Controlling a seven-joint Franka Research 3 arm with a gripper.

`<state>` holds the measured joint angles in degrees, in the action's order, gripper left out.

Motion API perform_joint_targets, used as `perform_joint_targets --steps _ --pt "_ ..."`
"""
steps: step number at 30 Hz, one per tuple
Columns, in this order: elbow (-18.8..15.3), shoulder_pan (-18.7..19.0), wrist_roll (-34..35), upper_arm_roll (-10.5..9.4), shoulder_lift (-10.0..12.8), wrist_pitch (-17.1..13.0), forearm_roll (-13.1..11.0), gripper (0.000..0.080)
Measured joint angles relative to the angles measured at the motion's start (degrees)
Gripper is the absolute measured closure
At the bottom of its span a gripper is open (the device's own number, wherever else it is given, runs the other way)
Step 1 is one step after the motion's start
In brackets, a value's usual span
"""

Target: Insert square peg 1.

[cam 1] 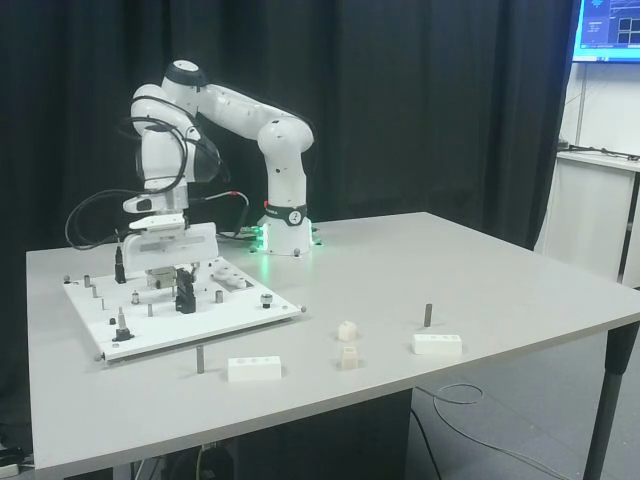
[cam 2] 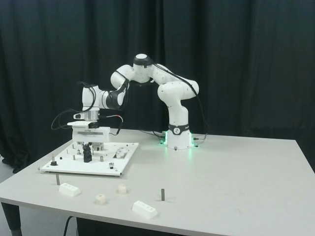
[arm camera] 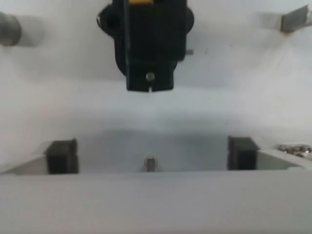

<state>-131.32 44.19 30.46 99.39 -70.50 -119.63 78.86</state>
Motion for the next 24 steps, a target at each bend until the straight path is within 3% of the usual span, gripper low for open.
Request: perform_joint_targets --steps 4,5,24 --pt "0.0 0.0 0.6 -1.10 0.0 0.9 0.0 0.0474" --pt "0.0 0.1 0.7 -1.41 0.0 1.1 0.0 0.0040" --pt "0.0 0.4 2.2 -4.55 0.0 4.8 0.0 0.0003"
